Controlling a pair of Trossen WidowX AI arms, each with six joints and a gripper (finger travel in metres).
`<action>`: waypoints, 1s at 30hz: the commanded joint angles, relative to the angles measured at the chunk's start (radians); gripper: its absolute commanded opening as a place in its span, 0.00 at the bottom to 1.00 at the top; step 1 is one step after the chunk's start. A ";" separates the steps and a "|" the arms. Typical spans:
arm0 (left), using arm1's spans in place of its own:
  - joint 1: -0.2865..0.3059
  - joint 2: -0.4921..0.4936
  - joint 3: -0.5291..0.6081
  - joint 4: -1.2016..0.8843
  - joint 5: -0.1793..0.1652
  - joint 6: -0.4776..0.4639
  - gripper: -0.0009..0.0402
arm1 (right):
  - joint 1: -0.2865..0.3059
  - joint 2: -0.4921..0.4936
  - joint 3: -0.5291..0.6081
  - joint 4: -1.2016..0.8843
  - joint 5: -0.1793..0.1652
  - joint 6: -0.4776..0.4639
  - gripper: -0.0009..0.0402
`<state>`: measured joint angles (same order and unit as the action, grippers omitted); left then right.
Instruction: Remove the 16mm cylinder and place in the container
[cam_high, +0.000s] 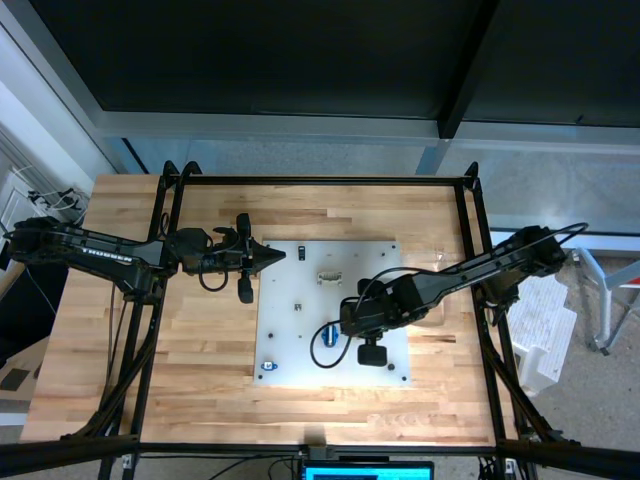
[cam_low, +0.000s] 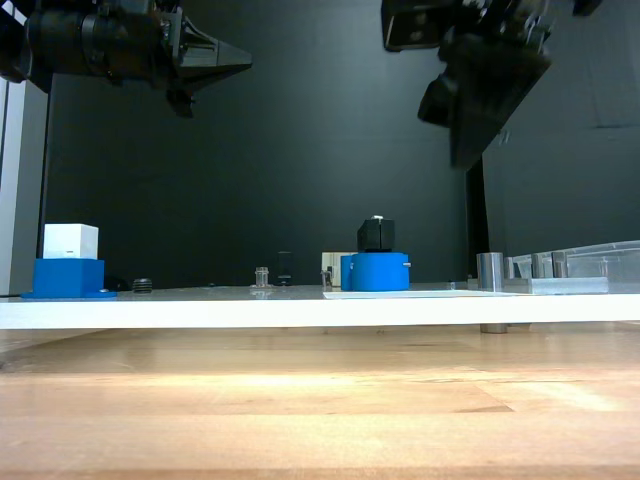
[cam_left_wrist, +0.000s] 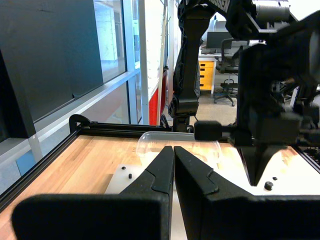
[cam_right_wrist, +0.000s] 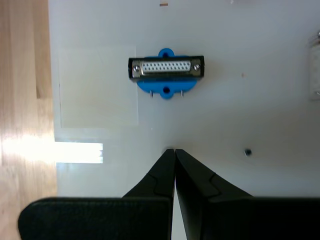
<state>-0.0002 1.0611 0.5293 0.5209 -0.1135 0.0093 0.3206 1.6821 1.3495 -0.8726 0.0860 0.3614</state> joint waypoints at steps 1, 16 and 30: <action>0.000 0.000 0.000 0.000 0.000 0.000 0.02 | 0.000 -0.021 0.002 -0.033 0.001 0.000 0.02; 0.000 0.000 0.000 0.000 0.000 0.000 0.02 | 0.000 -0.032 0.002 -0.043 0.000 -0.003 0.02; 0.000 0.000 0.000 0.000 0.000 0.000 0.02 | 0.011 0.085 0.002 -0.013 0.000 0.000 0.43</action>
<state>-0.0002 1.0611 0.5293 0.5205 -0.1139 0.0093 0.3305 1.7554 1.3510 -0.8925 0.0864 0.3611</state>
